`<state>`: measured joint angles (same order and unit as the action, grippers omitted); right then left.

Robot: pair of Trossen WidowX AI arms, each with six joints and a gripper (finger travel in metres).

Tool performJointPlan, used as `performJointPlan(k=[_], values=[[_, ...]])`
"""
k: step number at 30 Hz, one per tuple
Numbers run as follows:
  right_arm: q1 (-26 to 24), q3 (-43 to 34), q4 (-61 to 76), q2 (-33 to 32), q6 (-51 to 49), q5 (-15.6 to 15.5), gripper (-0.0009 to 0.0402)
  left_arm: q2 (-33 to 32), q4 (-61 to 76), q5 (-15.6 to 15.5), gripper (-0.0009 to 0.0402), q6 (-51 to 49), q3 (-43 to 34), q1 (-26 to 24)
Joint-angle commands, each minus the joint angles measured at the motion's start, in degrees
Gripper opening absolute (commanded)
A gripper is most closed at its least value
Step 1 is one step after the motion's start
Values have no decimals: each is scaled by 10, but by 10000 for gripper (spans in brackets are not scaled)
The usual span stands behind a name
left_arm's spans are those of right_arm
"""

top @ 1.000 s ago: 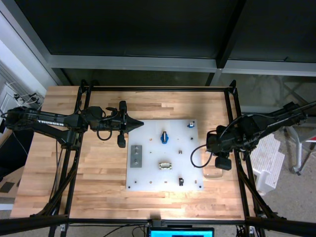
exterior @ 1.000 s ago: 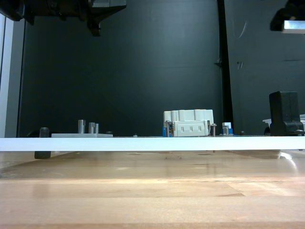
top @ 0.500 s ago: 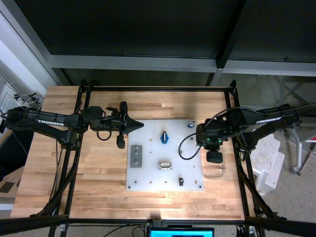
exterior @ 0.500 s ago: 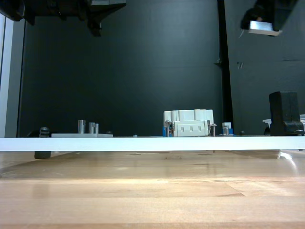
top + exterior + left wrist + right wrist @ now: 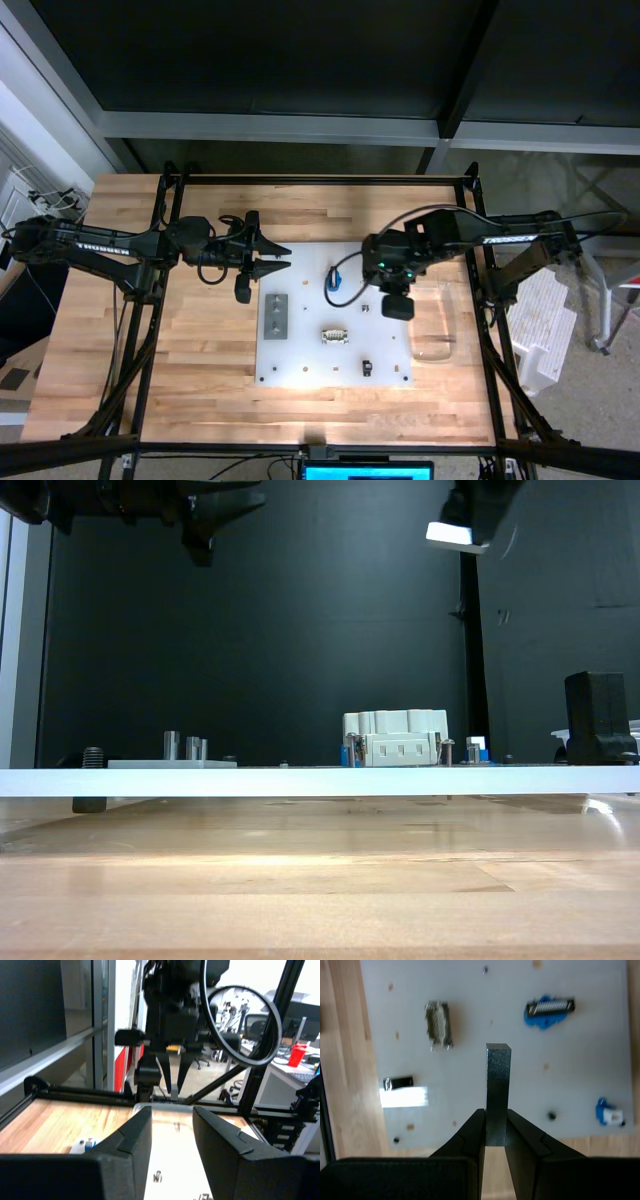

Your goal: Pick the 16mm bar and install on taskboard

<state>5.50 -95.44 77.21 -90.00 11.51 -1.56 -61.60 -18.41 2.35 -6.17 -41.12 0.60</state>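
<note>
Grip on the 16mm bar (image 5: pixel 498 1075) by the right tool (image 5: pixel 495 1113): both fingers (image 5: pixel 465 1142) closed against its two long sides, near one end only. Dark grey, square-edged, pointing straight out past the fingertips toward the white taskboard (image 5: pixel 470 990). Held in the air, clear of the board.

Free end seen over bare white surface, between the grey multi-pin connector (image 5: pixel 438 1025) and the blue connector (image 5: pixel 549 1010). Further out on the same board, a small black part (image 5: pixel 398 1081) and a small blue-and-white part (image 5: pixel 610 1114).

From the high view, right arm (image 5: pixel 470 232) reaching inward, wrist above the right half of the board, close to the blue connector. Just beside the board's right edge, a clear tray (image 5: pixel 434 358) on the wooden table (image 5: pixel 190 380). Grey metal block (image 5: pixel 275 317) with holes lying on the left part of the board.

Left tool (image 5: pixel 171 1112) hovering at the far left corner of the board and pointing to the right across it, fingers spread apart with nothing between them. Well apart from the bar and from the right tool.

From the low view, both arms high above the board; standing on it, the grey connector and some short metal pegs (image 5: pixel 185 746).
</note>
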Motion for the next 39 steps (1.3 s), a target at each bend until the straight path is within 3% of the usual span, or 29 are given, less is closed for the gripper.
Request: performJointPlan(k=[1,9,12,21,33,39], values=[[-20,-17,-16,-16,-22,-11,0,0,16,-2,131,-13,0,0],[-52,-102,-17,-71,-62,-19,0,0,47,-25,143,-37,0,0],[-57,-137,-17,-98,-67,-48,0,0,47,-34,143,-37,0,0],[-69,-217,-18,-167,-75,-48,0,0,56,-39,143,-37,0,0],[-76,-251,-54,-209,-84,-61,0,-2,81,-38,143,-36,0,-2],[-82,-251,-71,-212,-84,-62,0,-42,87,-39,143,-36,-14,-9]])
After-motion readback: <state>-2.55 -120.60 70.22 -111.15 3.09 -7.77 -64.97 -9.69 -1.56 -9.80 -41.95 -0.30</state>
